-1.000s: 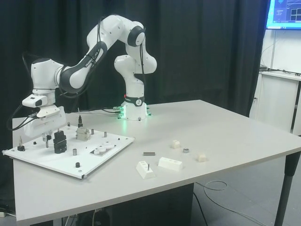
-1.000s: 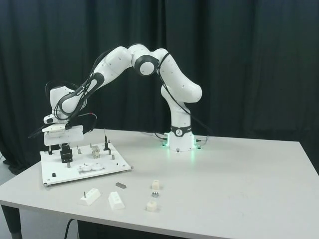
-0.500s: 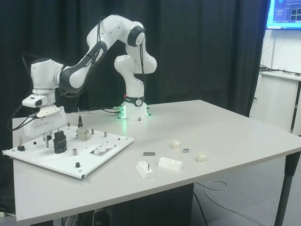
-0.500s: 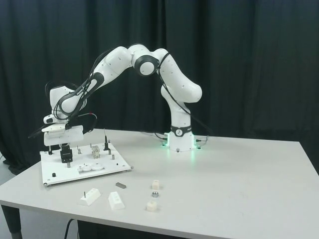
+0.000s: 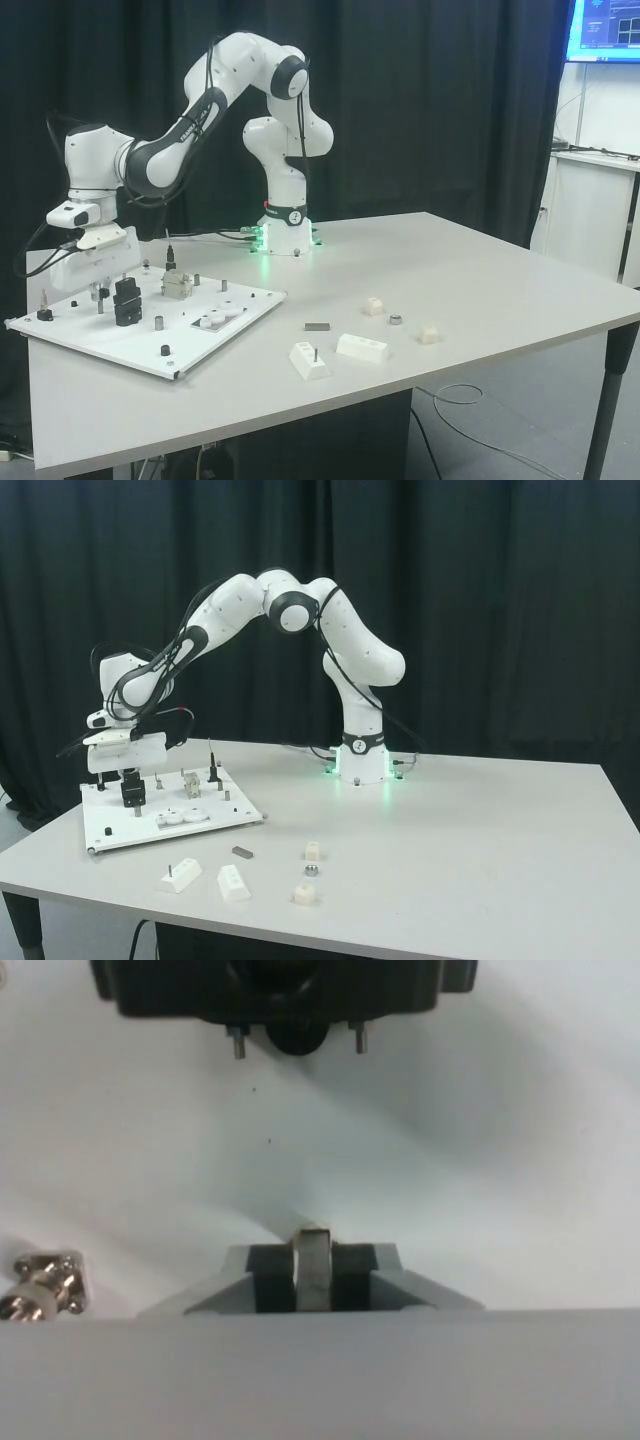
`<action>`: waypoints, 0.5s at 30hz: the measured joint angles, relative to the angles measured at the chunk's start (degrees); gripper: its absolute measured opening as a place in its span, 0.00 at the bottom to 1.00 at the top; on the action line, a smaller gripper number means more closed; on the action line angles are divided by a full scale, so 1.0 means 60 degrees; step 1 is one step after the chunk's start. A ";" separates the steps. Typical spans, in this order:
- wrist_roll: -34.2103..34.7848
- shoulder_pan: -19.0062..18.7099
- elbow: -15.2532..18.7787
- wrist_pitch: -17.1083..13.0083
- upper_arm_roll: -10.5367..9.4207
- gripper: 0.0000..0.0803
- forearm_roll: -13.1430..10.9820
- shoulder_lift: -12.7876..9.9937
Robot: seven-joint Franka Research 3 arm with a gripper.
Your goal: Insert square peg 2.
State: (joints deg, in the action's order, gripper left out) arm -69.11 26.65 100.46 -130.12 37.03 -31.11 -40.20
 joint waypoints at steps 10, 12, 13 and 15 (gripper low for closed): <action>-0.0163 0.0027 -0.0107 -0.0021 -0.0002 0.09 -0.0016 -0.0207; -0.0170 0.0032 -0.0125 -0.0021 -0.0002 0.09 -0.0018 -0.0237; -0.0175 0.0033 -0.0128 -0.0021 -0.0002 0.09 -0.0019 -0.0242; -0.0184 0.0034 -0.0128 -0.0021 -0.0002 0.09 -0.0019 -0.0242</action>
State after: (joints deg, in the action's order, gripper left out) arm -70.22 26.85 99.69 -130.25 37.02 -31.23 -41.66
